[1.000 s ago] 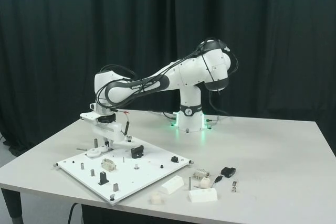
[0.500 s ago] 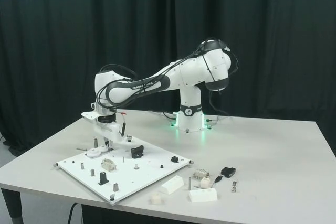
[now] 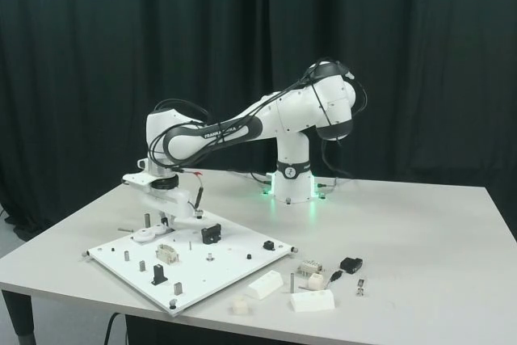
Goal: Remove small gear.
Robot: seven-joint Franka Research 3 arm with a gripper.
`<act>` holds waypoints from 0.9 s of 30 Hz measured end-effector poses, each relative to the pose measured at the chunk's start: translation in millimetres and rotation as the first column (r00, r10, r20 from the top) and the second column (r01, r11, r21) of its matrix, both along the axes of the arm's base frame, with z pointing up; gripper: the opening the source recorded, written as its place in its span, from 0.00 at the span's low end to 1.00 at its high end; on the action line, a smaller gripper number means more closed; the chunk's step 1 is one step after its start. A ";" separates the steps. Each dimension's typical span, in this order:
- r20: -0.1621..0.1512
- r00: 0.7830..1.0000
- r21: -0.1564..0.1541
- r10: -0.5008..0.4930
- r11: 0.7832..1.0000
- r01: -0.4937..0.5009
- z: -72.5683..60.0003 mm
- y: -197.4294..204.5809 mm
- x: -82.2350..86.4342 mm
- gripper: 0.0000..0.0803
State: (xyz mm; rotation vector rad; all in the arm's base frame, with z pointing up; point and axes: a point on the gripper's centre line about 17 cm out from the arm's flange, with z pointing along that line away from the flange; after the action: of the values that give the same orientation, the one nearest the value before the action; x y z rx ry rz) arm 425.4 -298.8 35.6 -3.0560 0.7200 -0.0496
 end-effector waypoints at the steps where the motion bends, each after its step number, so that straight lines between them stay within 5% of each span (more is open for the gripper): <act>1: 0.000 1.000 0.000 -0.019 1.000 0.019 0.0 -0.1 0.0 0.17; 9: 0.001 0.995 0.002 -0.103 0.995 0.103 0.1 0.0 0.2 0.17; 19: -0.003 0.999 -0.007 0.039 0.999 -0.039 0.5 0.3 0.4 0.17; 27: -0.003 0.999 -0.008 0.039 0.999 -0.039 0.6 -0.1 0.0 0.17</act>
State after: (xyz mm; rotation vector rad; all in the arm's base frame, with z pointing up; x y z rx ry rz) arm 425.4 -298.9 36.2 -3.0771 0.6614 -0.0483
